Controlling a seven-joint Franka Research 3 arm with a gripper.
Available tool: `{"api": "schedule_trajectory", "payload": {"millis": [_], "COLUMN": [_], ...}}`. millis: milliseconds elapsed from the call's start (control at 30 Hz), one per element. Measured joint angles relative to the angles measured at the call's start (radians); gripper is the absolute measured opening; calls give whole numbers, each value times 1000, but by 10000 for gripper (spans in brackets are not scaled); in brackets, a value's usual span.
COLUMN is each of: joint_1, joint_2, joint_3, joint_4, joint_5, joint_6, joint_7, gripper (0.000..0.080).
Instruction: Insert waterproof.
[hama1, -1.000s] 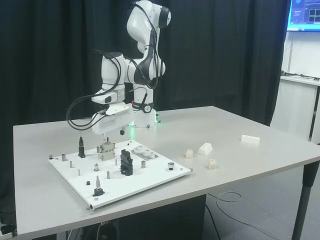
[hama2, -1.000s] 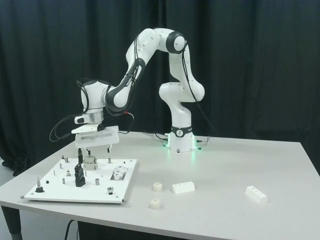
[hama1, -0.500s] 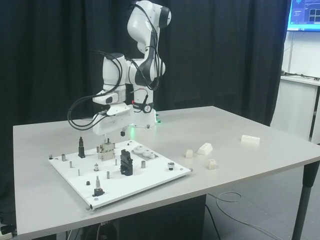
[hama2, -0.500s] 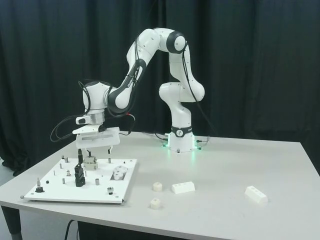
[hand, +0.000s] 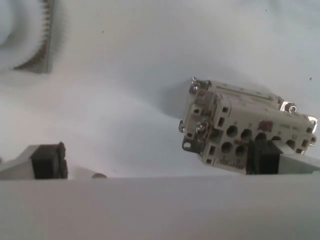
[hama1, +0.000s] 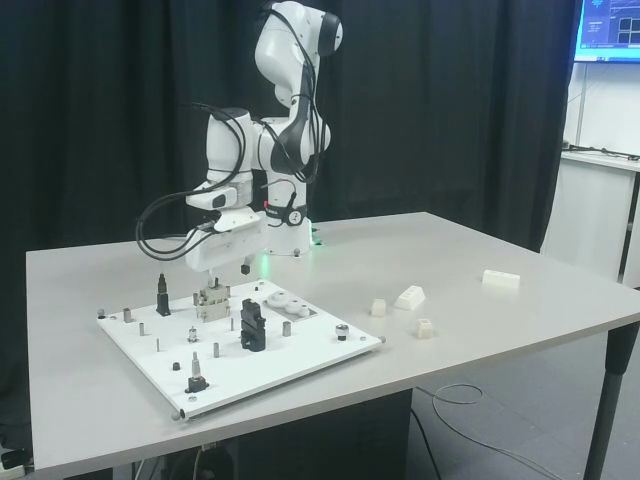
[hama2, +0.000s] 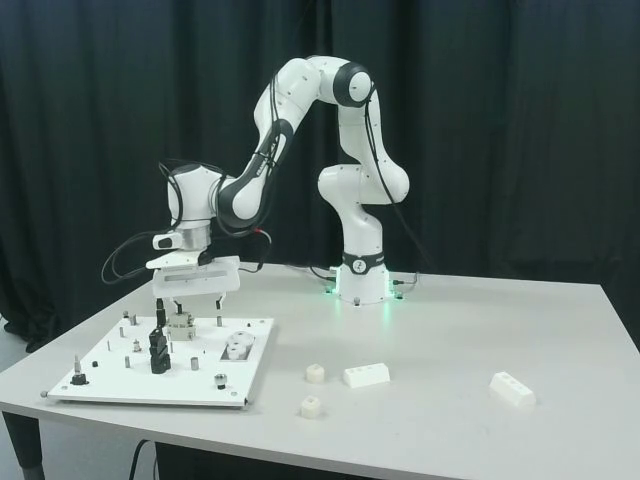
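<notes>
I hover over the white board with my gripper wide open and holding nothing. The waterproof connector sits on the board below, at about three o'clock from my centre, one black pad overlapping it. Descending from here risks striking its housing rather than straddling it.

No legible text in any view. Connector block carries small markings, unreadable. Wall screen shows content, unreadable.
</notes>
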Motion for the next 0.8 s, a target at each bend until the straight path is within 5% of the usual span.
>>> {"api": "schedule_trajectory", "payload": {"millis": [800], "joint_1": [2], "joint_2": [-5], "joint_3": [1], "joint_4": [-25], "joint_5": [2], "joint_6": [42], "joint_7": [-17], "gripper": [800]}}
